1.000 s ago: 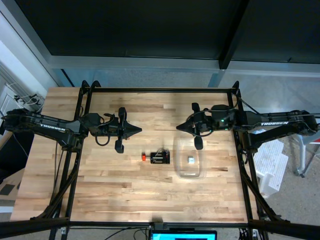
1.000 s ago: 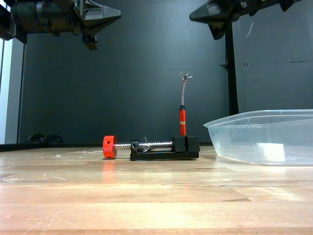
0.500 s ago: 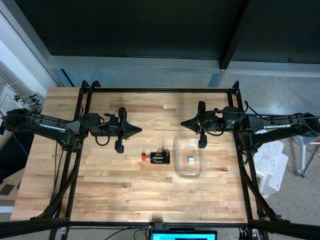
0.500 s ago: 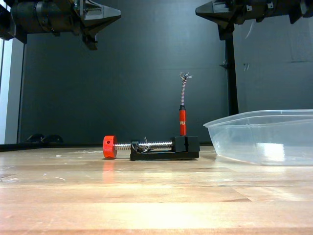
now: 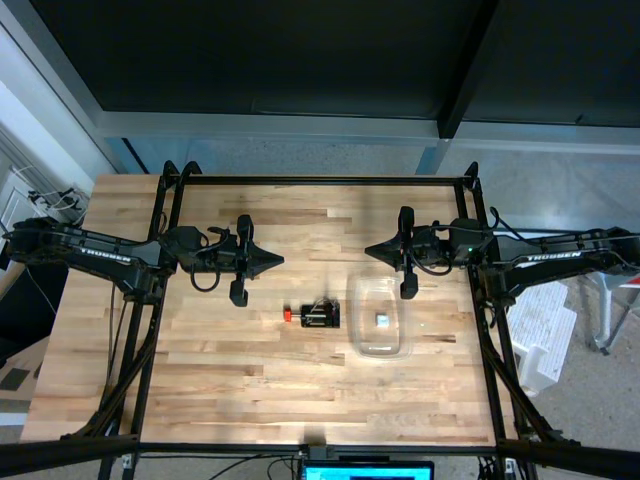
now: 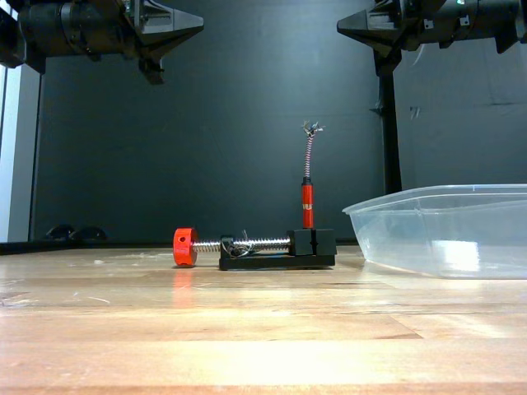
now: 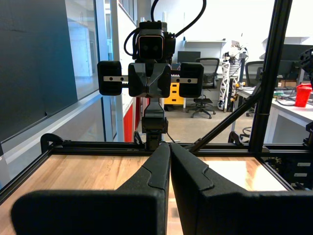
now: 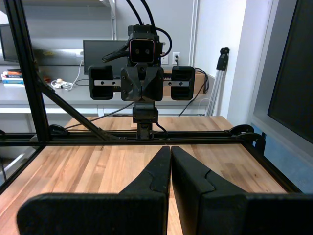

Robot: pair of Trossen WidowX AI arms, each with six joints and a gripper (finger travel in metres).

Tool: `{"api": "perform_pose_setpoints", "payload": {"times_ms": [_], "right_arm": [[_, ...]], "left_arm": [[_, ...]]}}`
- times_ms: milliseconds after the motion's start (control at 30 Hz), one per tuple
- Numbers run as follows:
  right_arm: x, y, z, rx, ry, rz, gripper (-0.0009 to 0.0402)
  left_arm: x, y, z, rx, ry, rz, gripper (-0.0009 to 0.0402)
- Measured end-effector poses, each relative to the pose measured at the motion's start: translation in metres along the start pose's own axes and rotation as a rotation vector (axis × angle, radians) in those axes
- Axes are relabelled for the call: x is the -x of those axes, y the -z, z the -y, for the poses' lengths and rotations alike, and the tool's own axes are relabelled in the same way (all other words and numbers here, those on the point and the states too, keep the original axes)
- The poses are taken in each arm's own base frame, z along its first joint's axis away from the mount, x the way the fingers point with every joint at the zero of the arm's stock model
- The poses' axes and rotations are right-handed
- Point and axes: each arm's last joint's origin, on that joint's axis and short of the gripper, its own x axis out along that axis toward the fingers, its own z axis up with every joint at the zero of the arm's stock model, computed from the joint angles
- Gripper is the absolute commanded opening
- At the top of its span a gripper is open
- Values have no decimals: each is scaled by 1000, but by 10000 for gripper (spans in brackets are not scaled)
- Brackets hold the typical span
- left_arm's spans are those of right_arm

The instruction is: Pick the RCA connector and install on taskboard

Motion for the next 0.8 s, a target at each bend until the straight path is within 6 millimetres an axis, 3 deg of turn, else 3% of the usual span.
{"api": "perform_pose_setpoints", "payload": {"times_ms": [800], "right_arm": [[0,1,0,-22,-1,-3,0]], "left_arm": [[0,0,0,0,0,0,0]]}}
